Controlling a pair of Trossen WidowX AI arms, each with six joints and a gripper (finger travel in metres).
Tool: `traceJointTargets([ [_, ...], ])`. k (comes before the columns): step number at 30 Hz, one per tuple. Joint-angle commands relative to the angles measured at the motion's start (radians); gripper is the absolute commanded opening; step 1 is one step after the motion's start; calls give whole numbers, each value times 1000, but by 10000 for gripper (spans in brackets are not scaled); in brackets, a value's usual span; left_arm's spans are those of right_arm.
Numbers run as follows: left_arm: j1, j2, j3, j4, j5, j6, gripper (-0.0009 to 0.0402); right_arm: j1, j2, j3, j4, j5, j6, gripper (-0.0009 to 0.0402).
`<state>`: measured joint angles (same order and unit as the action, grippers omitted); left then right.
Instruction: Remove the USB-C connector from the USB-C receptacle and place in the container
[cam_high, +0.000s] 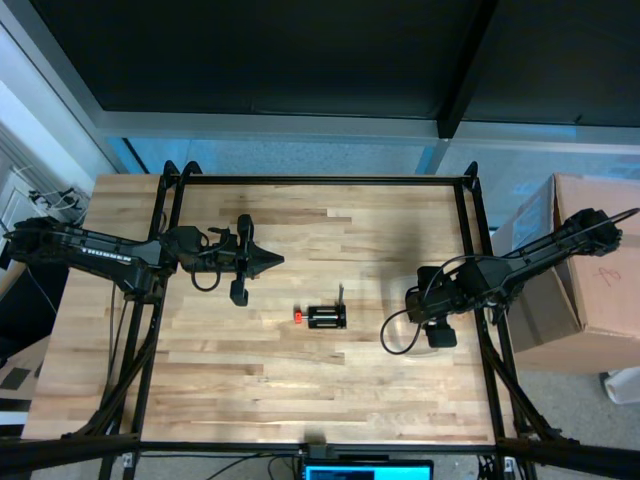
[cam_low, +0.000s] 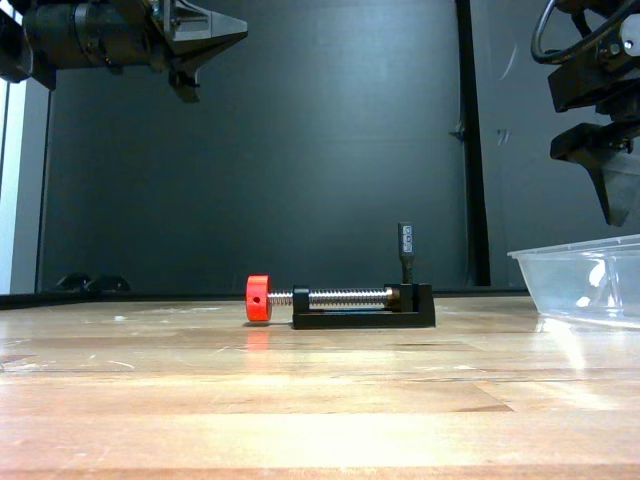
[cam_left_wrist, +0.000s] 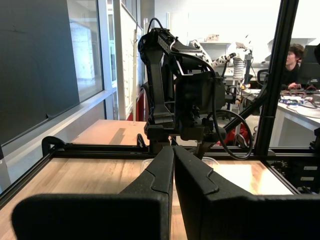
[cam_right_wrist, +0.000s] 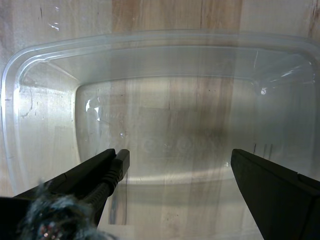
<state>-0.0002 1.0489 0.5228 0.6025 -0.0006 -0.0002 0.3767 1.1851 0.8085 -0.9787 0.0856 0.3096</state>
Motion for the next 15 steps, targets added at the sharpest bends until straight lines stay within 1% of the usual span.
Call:
traceJointTargets([
  [1,0,0,0,0,0,0,0,0,1,2,0,-2,0,325],
  [3,0,0,0,0,0,0,0,-1,1,2,1,-13,2,320],
  [5,0,0,0,0,0,0,0,-2,1,2,2,-29,27,305],
  [9,0,0,0,0,0,0,0,-2,0,11,1,-61,52,246],
  [12,0,0,0,0,0,0,0,-5,-2,19,0,-61,80,196],
  [15,0,0,0,0,0,0,0,-6,-2,19,0,-61,101,173],
])
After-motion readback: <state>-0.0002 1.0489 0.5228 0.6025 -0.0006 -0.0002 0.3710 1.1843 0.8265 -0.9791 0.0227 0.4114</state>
